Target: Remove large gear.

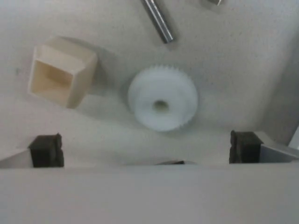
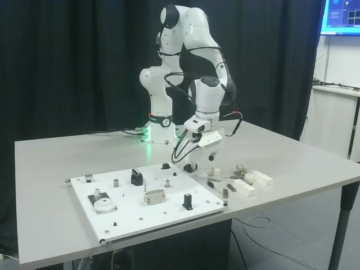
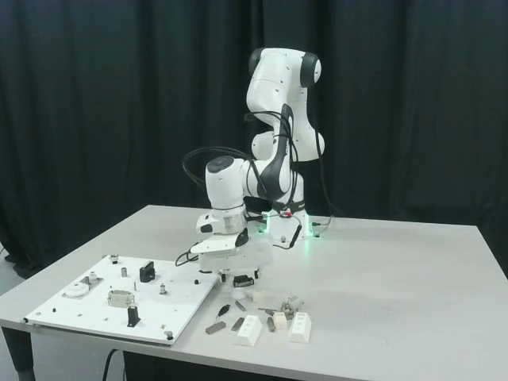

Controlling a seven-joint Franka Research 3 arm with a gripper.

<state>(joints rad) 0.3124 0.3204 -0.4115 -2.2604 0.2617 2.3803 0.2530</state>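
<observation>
Your claw [image 1: 145, 149] hangs released above the white toothed plastic gear [image 1: 162, 98] lying on the grey surface [image 1: 233, 70]; centre both pads before clenching.

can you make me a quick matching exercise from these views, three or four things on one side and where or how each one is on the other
Things:
1. large gear
2. gripper
3. metal pin
4. assembly board

Places or states:
A. open, above the gear, not touching it
B. flat on the grey table, free of the fingers
C. white, carrying small black parts
D. lying on the table beyond the gear

Pairs: 1-B, 2-A, 3-D, 4-C
</observation>
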